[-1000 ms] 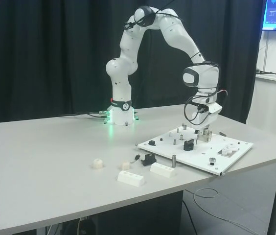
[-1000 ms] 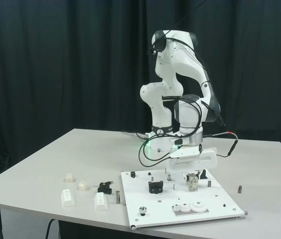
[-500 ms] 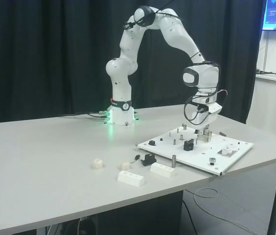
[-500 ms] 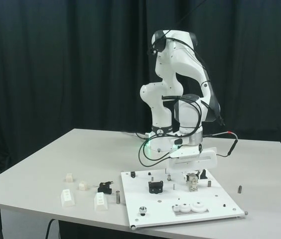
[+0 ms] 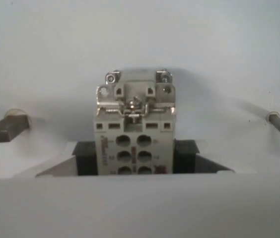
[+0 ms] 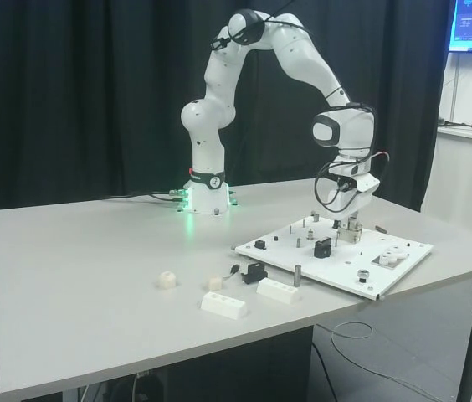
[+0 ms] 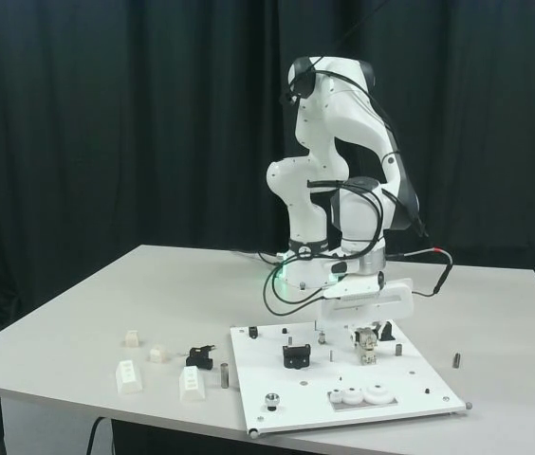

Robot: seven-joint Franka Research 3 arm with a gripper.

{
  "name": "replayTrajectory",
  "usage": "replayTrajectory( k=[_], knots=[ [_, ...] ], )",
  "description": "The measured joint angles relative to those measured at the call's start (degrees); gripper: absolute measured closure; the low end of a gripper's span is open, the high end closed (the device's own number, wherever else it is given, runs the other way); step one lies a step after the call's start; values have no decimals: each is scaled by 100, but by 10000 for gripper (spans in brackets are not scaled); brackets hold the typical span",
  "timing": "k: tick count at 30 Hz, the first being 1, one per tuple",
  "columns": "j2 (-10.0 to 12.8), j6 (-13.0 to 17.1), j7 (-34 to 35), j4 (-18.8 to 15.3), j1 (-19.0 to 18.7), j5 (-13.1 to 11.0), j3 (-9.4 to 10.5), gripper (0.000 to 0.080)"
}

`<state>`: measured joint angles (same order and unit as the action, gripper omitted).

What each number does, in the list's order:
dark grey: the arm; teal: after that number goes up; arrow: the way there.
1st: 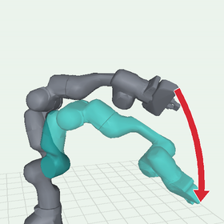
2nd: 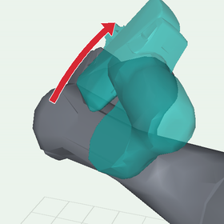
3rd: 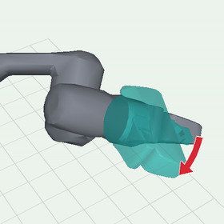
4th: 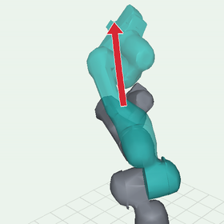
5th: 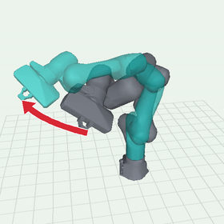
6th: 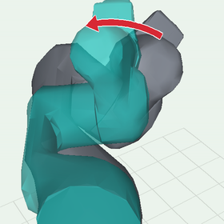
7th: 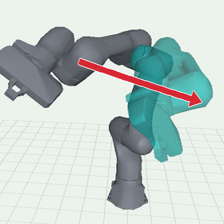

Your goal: Remove waterproof.

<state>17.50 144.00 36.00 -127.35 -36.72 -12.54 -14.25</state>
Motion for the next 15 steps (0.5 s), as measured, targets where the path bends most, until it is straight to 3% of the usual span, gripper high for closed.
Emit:
replayTrajectory(
  k=[15],
  knots=[
    [-413,-470,100,11,0,115,-93,490]
  ],
)
